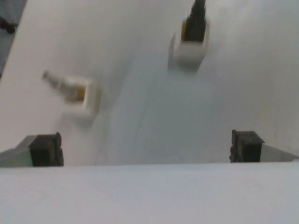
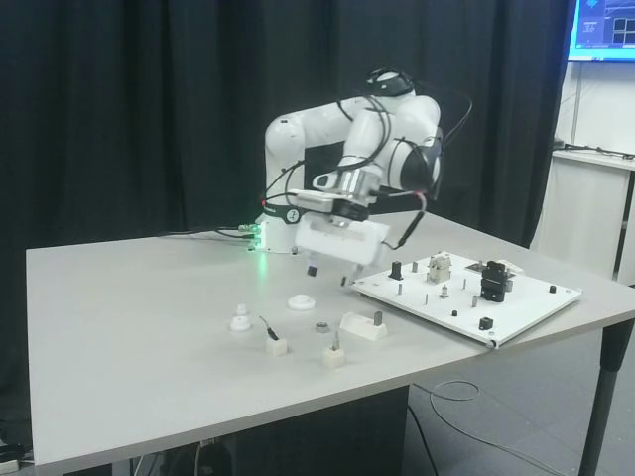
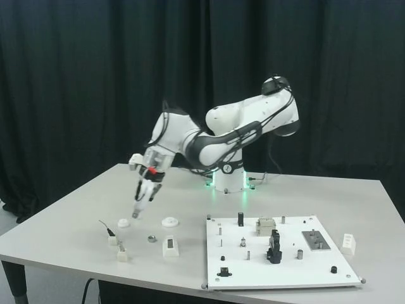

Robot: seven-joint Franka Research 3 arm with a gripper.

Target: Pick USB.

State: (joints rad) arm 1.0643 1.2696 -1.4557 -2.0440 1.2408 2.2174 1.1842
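White arm over the grey table, jaws spread and empty.

In your wrist view, the gripper (image 1: 147, 148) shows two black fingertips (image 1: 46, 149) set wide apart with nothing between them; beyond them a white block holds the black USB plug (image 1: 195, 21), and a second white block (image 1: 83, 97) holds a pale metal plug. In your first room view, the gripper (image 2: 327, 274) hangs above the grey table (image 2: 119, 317), near the white board (image 2: 516, 312); the USB plug (image 2: 270, 332) sits upright in its block near the table's front edge. In your second room view, the gripper (image 3: 137, 213) points down above a white disc (image 3: 123, 223), with the USB plug (image 3: 107, 232) just beside it.
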